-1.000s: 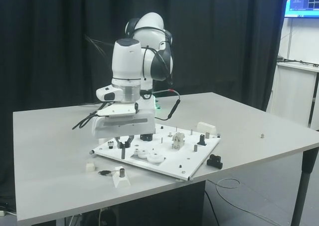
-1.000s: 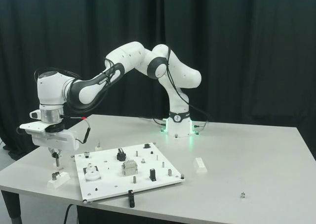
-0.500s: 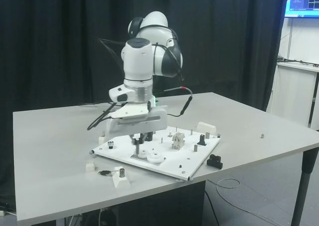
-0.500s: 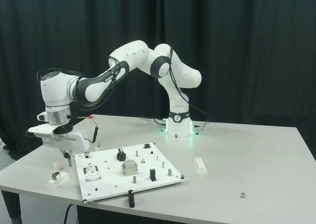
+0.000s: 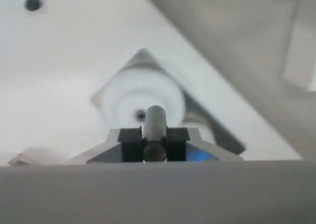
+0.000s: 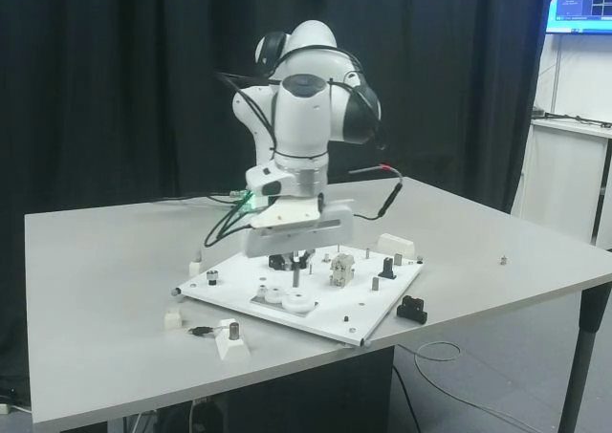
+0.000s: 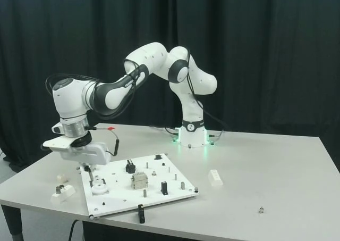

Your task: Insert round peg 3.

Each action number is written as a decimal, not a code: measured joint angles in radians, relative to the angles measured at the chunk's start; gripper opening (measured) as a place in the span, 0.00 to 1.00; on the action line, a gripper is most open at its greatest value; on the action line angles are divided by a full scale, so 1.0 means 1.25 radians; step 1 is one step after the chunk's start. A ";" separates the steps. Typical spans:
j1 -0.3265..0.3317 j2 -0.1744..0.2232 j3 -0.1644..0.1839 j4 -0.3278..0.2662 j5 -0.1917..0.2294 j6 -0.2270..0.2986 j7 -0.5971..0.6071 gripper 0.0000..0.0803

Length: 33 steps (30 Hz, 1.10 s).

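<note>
From my station I see the grey table (image 6: pixel 96 261) carrying the white board (image 6: pixel 382 294) of small fixtures, and the white arm (image 7: pixel 154 65) reaching out from its base at the far side to hang over the board's left part as the second room view shows it. Under the wrist, the claw (image 5: pixel 154 144) is closed on the peg (image 5: pixel 155 127), a short dark rod held upright between the two black fingertips (image 5: pixel 129 141), its lower end clear of the board. Directly below it in the wrist view sits a white round disc (image 5: pixel 133 98) on the board, with a small dark hole (image 5: pixel 141 116) just beside the peg's tip. I judge this to be the carry step: the peg is picked and over the board, not yet seated. Next I would want the tip lined up squarely over its hole, shaft vertical, then a slow straight descent; which hole is the right one I cannot tell.
</note>
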 joint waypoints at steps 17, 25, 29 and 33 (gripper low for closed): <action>0.073 0.000 0.001 -0.006 0.000 -0.023 0.117 0.12; 0.110 0.000 0.001 -0.006 0.000 -0.020 0.171 0.12; 0.126 0.000 0.001 -0.007 -0.001 -0.017 0.211 0.12; 0.140 0.000 0.001 -0.010 -0.008 -0.012 0.257 0.12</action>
